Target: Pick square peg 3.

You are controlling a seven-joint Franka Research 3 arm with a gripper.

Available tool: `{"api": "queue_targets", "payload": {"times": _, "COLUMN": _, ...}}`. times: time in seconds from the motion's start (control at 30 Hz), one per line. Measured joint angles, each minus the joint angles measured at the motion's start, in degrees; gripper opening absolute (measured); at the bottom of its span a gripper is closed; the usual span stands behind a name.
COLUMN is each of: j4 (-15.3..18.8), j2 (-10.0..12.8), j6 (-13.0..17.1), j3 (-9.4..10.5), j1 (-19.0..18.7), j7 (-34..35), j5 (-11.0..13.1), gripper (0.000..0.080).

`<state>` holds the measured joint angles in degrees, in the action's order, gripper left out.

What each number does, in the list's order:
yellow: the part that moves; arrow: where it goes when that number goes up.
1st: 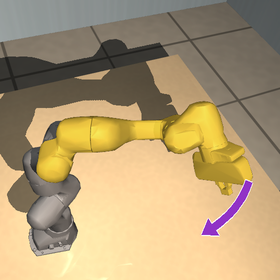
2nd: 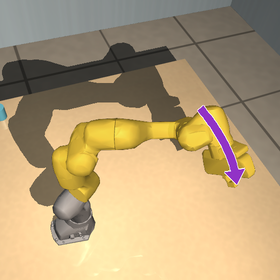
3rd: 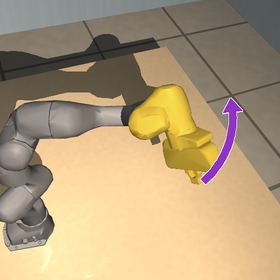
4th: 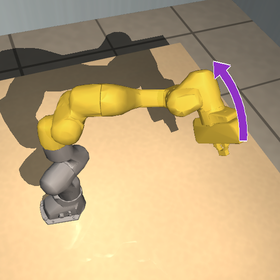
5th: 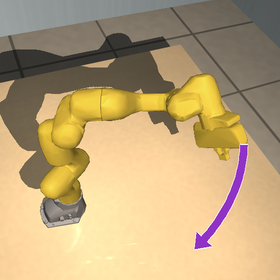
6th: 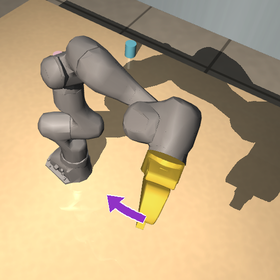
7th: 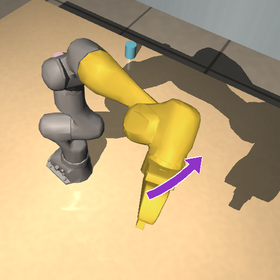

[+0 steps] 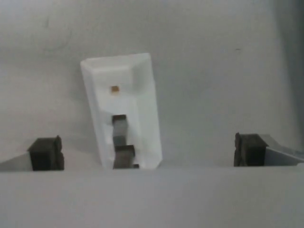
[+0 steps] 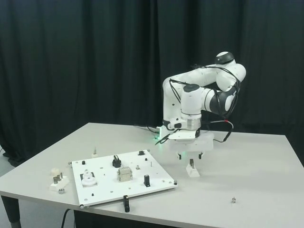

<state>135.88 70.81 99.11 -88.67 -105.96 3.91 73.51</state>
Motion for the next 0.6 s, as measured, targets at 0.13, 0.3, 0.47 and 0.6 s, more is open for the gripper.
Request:
{"api": "queue_targets", "payload": {"times": 0.13, "j4": 1.01, "j2": -0.03, "j6": 1.36, "j3": 0.70, "j1": -1.73, "j7": 1.32, "j5": 0.41, "gripper": 0.0800}}
{"api": "queue_targets", "payload": {"times": 0.3, "j4": 2.12, "j2": -0.08, "j6": 2.67, "j3": 1.54, "j1": -3.45, "j7": 2.85, "j5": 1.09, "gripper": 0.0800}}
{"api": "queue_targets", "payload": {"times": 0.47, "j4": 2.95, "j2": -0.08, "j6": 3.93, "j3": 2.48, "j1": -4.46, "j7": 3.72, "j5": 2.37, "gripper": 0.0800}}
{"api": "queue_targets", "payload": {"times": 0.6, "j4": 3.43, "j2": -0.09, "j6": 4.73, "j3": 3.16, "j1": -4.81, "j7": 3.85, "j5": 3.17, "gripper": 0.0800}}
